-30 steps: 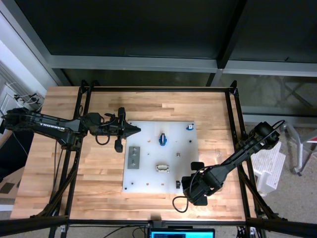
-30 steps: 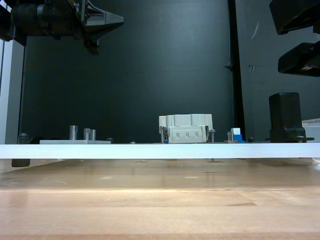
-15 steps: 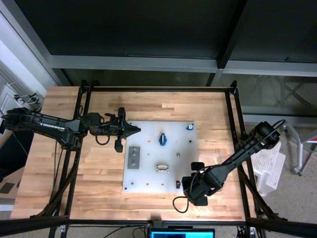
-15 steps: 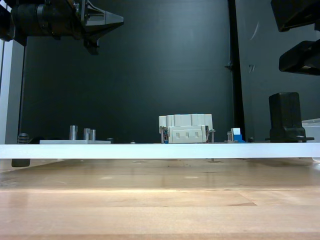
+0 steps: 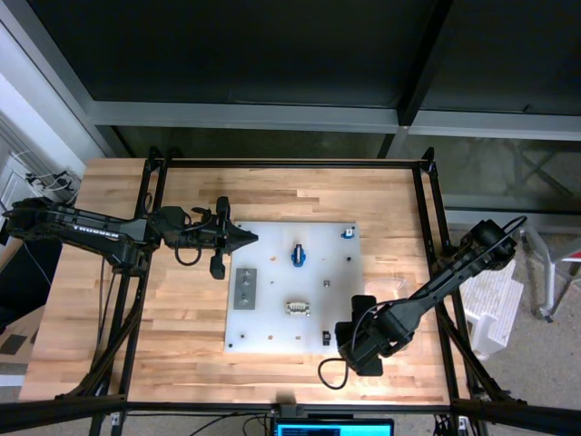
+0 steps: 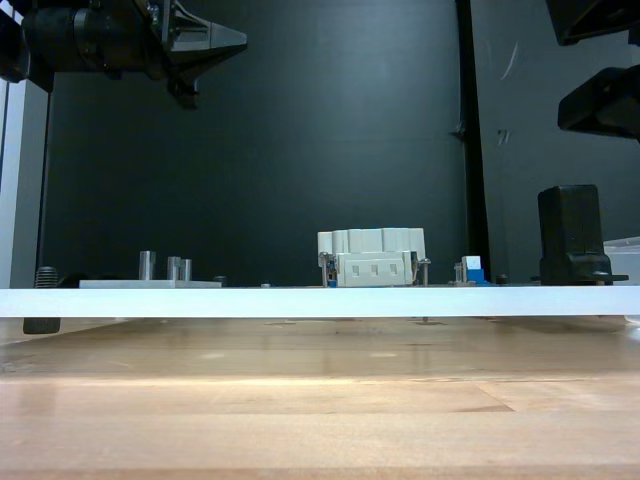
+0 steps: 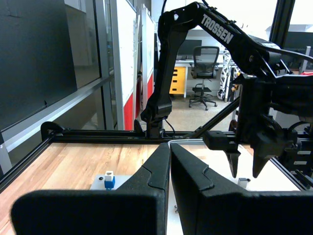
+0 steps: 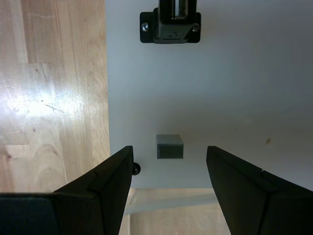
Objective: Pick the 16mm bar and install on taskboard
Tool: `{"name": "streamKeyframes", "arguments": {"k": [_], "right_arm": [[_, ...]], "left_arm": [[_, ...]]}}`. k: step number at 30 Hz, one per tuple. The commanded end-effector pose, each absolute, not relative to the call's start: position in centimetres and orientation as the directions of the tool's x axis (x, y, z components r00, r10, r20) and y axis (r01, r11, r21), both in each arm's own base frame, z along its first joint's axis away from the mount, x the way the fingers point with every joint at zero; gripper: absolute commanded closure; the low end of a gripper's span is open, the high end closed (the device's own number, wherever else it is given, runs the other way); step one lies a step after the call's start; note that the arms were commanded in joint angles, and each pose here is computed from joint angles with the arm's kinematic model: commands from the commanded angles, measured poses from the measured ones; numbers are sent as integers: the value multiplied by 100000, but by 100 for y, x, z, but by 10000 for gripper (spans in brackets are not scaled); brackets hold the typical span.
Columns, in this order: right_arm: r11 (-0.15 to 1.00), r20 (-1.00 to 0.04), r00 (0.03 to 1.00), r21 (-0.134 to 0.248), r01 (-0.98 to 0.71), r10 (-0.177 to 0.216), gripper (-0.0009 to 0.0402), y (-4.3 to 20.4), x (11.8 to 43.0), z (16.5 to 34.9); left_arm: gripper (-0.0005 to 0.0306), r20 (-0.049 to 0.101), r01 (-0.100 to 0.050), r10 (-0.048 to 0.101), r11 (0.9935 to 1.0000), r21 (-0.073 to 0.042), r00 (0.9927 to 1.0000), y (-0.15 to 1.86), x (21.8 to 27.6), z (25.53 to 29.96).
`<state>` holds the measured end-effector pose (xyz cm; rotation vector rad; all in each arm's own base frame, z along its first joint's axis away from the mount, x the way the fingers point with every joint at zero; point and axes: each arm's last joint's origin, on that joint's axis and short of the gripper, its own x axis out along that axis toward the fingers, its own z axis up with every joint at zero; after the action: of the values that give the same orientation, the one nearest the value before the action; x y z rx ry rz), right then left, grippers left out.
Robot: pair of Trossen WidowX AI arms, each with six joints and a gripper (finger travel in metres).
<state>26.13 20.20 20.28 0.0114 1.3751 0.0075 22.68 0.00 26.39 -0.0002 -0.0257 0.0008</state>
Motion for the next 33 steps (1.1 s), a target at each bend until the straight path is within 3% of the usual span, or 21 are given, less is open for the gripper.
{"name": "streamKeyframes", "arguments": {"k": [1,8,19,25,33], "right_arm": [[99990,-98031,19702,1411,134,1357,181,2015,2607,2046],[99977,-97822,20646,2071,-637,2158,181,1993,2578,2119],[99790,-94605,31754,6311,-1433,6439,209,1664,2584,2526],[99931,-91422,40379,3709,-39,3409,236,1427,2587,2737],[99738,-86581,49867,-586,7207,-4112,300,1067,2562,2934]], "left_arm": [[300,2575,-38,38,100000,-21,99967,0,2268,2639],[300,2575,-38,38,100000,-21,99967,0,2268,2639],[300,2575,-38,38,100000,-21,99967,0,2268,2639],[300,2575,-76,76,100000,-21,99967,1,2268,2639],[300,2575,-38,38,100000,-21,99967,0,2268,2639]]}}
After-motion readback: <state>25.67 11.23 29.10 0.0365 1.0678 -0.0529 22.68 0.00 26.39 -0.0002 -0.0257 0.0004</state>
